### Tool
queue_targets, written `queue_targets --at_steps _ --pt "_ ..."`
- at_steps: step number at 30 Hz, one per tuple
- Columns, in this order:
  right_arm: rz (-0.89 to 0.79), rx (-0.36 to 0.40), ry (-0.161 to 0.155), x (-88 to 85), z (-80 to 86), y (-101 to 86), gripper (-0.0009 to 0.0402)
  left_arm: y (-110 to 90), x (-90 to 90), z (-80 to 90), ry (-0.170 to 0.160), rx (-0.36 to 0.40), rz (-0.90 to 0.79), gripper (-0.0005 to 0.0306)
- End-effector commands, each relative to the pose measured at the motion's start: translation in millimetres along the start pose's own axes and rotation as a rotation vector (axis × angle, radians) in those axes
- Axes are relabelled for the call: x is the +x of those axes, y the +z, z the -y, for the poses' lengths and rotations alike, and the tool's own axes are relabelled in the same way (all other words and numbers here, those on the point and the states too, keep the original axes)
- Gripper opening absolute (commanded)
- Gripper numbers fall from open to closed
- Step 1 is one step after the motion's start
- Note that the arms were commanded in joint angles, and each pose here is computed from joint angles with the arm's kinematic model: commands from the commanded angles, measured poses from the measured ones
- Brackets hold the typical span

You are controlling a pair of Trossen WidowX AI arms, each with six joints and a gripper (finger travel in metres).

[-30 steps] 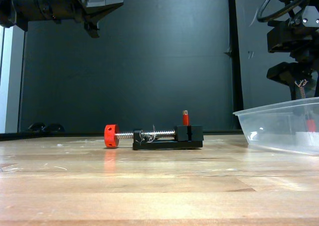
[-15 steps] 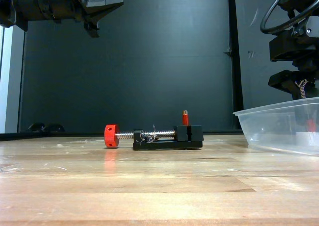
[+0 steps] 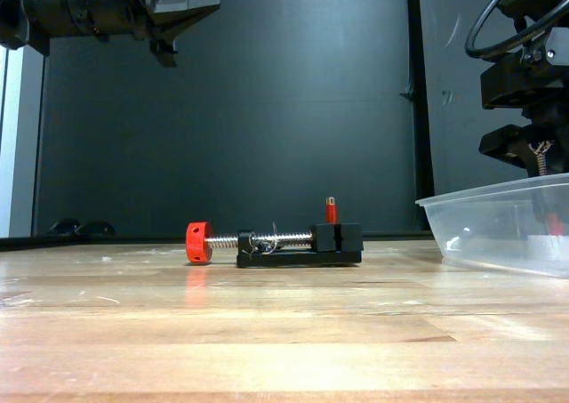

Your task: Pick the RCA connector and install on taskboard

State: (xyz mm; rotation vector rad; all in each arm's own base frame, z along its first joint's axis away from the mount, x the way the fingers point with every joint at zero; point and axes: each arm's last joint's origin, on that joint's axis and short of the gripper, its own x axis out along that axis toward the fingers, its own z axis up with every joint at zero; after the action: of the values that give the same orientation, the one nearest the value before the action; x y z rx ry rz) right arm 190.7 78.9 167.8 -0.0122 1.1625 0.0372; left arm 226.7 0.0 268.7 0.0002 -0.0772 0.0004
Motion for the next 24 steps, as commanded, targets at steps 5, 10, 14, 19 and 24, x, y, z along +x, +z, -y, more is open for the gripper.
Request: queue_targets --at_steps 5,10,14,19,24 --pt "0.001 0.007 0.001 -0.3 -0.3 0.0 0.0035 0.0 0.1 -0.1 0.0 0.0 0.0 0.0" --pt "0.0 0.007 0.0 -0.3 -0.3 0.0 0.0003 0.0 0.1 -0.1 0.0 0.0 0.0 0.0" --pt "-0.002 0.006 -0.001 -0.3 -0.3 -0.2 0.0003 0.0 0.1 -0.1 0.0 0.0 0.0 0.0" --pt "-0.003 0.005 -0.001 -1.2 0.0 -0.4 0.0 0.0 0.1 -0.1 0.0 0.0 0.0 0.0" --pt "0.0 0.003 -0.001 -9.9 0.7 1.7 0.0 0.0 0.1 0.0 0.0 0.0 0.0 0.0"
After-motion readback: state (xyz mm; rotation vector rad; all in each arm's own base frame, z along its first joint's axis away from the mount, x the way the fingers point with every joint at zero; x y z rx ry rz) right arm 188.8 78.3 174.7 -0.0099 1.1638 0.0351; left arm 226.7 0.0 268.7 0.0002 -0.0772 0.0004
